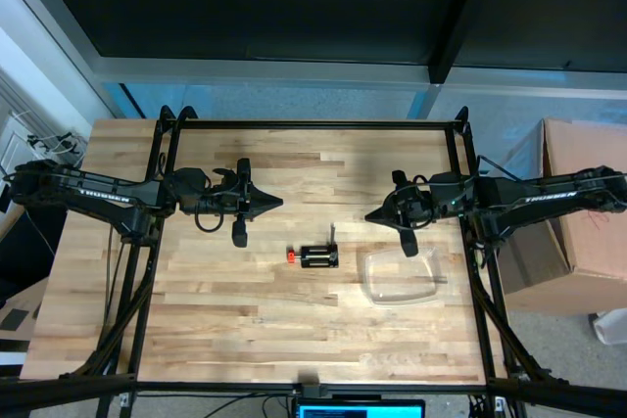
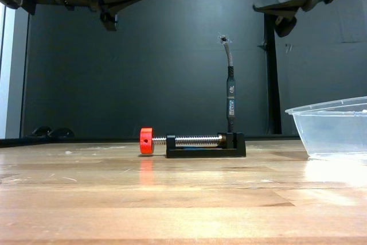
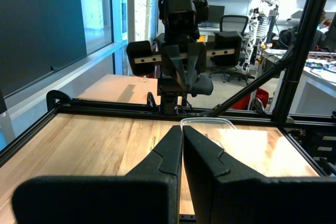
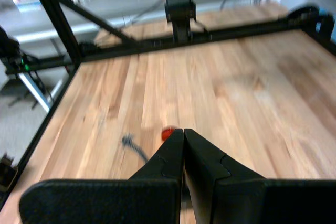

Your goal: Remove the USB-C connector from the USB-C receptacle and place in the container

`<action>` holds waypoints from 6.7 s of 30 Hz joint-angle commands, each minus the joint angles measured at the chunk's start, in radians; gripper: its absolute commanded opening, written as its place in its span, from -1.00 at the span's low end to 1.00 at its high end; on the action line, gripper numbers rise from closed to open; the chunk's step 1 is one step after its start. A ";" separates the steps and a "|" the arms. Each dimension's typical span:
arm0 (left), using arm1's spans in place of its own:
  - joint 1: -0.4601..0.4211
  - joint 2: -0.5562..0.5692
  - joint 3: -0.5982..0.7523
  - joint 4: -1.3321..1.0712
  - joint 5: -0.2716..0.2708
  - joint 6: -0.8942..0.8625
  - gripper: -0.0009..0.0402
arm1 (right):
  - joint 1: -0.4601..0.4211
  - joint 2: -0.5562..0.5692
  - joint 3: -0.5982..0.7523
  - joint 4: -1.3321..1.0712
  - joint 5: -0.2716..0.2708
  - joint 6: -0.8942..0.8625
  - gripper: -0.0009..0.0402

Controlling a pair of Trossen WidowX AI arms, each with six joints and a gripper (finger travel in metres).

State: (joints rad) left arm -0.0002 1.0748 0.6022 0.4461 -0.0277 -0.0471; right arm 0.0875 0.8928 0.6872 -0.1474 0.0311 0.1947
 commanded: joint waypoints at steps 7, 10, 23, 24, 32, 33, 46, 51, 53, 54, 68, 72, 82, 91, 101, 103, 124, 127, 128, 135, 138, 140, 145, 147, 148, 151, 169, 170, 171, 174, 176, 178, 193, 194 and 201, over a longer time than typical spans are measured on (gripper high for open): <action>0.000 0.000 0.000 0.000 0.000 0.000 -0.96 | 0.122 0.050 0.168 -0.362 0.138 0.070 -0.96; 0.000 0.000 0.000 0.000 0.000 0.000 -0.96 | 0.142 0.101 0.235 -0.457 0.137 0.090 -0.96; 0.000 0.000 0.000 0.000 0.000 0.000 -0.96 | 0.162 0.381 0.484 -0.683 0.136 0.075 -0.95; 0.000 0.000 0.000 0.000 0.000 0.000 -0.96 | 0.162 0.398 0.497 -0.687 0.136 0.068 -0.94; 0.000 0.000 0.000 0.000 0.000 0.000 -0.96 | 0.162 0.497 0.541 -0.688 0.133 0.051 -0.78; 0.000 0.000 0.000 0.000 0.000 0.000 -0.96 | 0.162 0.512 0.547 -0.690 0.133 0.051 -0.75; 0.000 0.000 0.000 0.000 0.000 0.000 -0.96 | 0.160 0.744 0.657 -0.699 0.134 0.021 -0.31; 0.000 0.000 0.000 0.000 0.000 0.000 -0.96 | 0.159 0.809 0.658 -0.660 0.132 0.001 -0.28; 0.000 0.000 0.000 0.000 0.000 0.000 -0.96 | 0.159 0.829 0.658 -0.635 0.134 -0.001 -0.28; 0.000 0.000 0.000 0.000 0.000 0.000 -0.96 | 0.159 0.837 0.658 -0.624 0.133 -0.001 -0.29; 0.000 0.000 0.000 0.000 0.000 0.000 -0.96 | 0.157 0.880 0.657 -0.587 0.135 0.002 -0.76; 0.000 0.000 0.000 0.000 0.000 0.000 -0.96 | 0.157 0.880 0.657 -0.589 0.135 0.002 -0.96; 0.000 0.000 0.000 0.000 0.000 0.000 -0.96 | 0.157 0.861 0.658 -0.593 0.134 0.007 -0.96; 0.000 0.000 0.000 0.000 0.000 0.000 -0.96 | 0.156 0.777 0.658 -0.597 0.135 0.006 -0.96; 0.000 0.000 0.000 0.000 0.000 0.000 -0.96 | 0.157 0.676 0.648 -0.656 0.134 0.005 -0.96; 0.000 0.000 0.000 0.000 0.000 0.000 -0.96 | 0.156 0.652 0.619 -0.673 0.134 0.003 -0.96; 0.000 0.000 0.000 0.000 0.000 0.000 -0.96 | 0.152 0.303 0.242 -0.793 0.161 0.095 -0.96; 0.000 0.000 0.000 0.000 0.000 0.000 -0.96 | 0.148 0.264 0.204 -0.793 0.161 0.116 -0.96; 0.000 0.000 0.000 0.000 0.000 0.000 -0.96 | 0.148 0.256 0.194 -0.793 0.161 0.120 -0.96; 0.000 0.000 0.000 0.000 0.000 0.000 -0.96 | 0.148 0.235 0.147 -0.791 0.161 0.140 -0.96; 0.000 0.000 0.000 0.000 0.000 0.000 -0.96 | 0.148 0.235 0.142 -0.789 0.161 0.141 -0.96; 0.000 0.000 0.000 0.000 0.000 0.000 -0.96 | 0.148 0.235 0.141 -0.785 0.161 0.141 -0.96; 0.000 0.000 0.000 0.000 0.000 0.000 -0.96 | 0.136 0.235 0.135 -0.781 0.162 0.150 -0.96; 0.000 0.000 0.000 0.000 0.000 0.000 -0.96 | 0.119 0.235 0.123 -0.777 0.166 0.157 -0.96; 0.000 0.000 0.000 0.000 0.000 0.000 -0.96 | 0.107 0.235 0.114 -0.774 0.171 0.159 -0.96; 0.000 0.000 0.000 0.000 0.000 0.000 -0.96 | 0.075 0.235 0.079 -0.743 0.170 0.158 -0.96; 0.000 0.000 0.000 0.000 0.000 0.000 -0.96 | 0.068 0.235 -0.083 -0.564 0.126 0.182 -0.84; 0.000 0.000 0.000 0.000 0.000 0.000 -0.96 | 0.068 0.235 -0.083 -0.564 0.128 0.183 -0.78; 0.000 0.000 0.000 0.000 0.000 0.000 -0.96 | 0.068 0.235 -0.083 -0.563 0.135 0.184 -0.71; 0.000 0.000 0.000 0.000 0.000 0.000 -0.96 | 0.068 0.235 -0.083 -0.563 0.139 0.190 -0.48; 0.000 0.000 0.000 0.000 0.000 0.000 -0.96 | 0.068 0.235 -0.083 -0.563 0.154 0.194 -0.32; 0.000 0.000 0.000 0.000 0.000 0.000 -0.96 | 0.068 0.235 -0.083 -0.565 0.160 0.202 -0.16; 0.000 0.000 0.000 0.000 0.000 0.000 -0.96 | 0.068 0.235 -0.083 -0.565 0.160 0.214 0.26; 0.000 0.000 0.000 0.000 0.000 0.000 -0.96 | 0.068 0.235 -0.083 -0.565 0.160 0.214 0.25; 0.000 0.000 0.000 0.000 0.000 0.000 -0.96 | 0.078 0.245 -0.082 -0.565 0.090 0.216 0.17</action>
State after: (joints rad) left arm -0.0002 1.0752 0.6018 0.4458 -0.0273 -0.0471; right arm 0.1612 1.1328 0.6037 -0.7128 0.1314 0.4110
